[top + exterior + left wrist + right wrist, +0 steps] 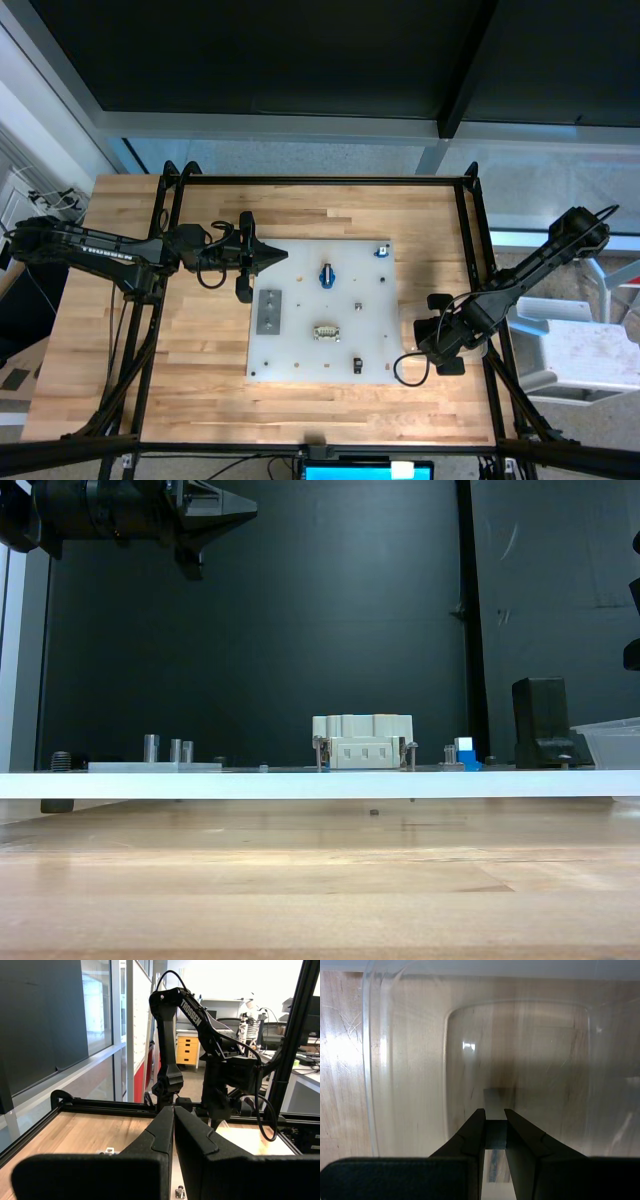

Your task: Pick the 16mm bar and place in it's hole on the taskboard

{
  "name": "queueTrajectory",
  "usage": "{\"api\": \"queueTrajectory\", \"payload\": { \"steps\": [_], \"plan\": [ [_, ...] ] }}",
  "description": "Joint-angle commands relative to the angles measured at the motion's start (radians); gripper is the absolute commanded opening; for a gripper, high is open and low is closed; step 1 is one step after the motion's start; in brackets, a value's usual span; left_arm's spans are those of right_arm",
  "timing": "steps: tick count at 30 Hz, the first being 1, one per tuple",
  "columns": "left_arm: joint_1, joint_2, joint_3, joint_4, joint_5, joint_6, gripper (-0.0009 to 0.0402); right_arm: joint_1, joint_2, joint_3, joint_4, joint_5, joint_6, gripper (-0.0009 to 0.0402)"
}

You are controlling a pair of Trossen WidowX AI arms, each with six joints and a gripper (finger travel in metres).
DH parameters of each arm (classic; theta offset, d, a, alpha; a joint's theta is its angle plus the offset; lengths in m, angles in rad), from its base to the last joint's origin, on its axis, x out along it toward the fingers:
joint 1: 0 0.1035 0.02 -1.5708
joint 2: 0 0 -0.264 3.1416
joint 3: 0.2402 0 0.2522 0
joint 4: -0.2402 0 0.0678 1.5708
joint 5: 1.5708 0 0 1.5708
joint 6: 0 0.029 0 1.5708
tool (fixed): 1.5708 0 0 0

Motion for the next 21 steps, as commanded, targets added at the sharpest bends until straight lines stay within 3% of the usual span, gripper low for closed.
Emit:
{"api": "queueTrajectory", "payload": {
  "steps": [1,21],
  "plan": [
    [0.000,0.000,0.000,0.000,0.000,0.000,0.0000,0.000,-0.010,0.005,-0.007,0.000,-0.003,0.0006],
    [0.000,0.000,0.000,0.000,0.000,0.000,0.0000,-0.023,-0.079,0.336,-0.401,0.009,-0.030,0.0000]
  ]
}}
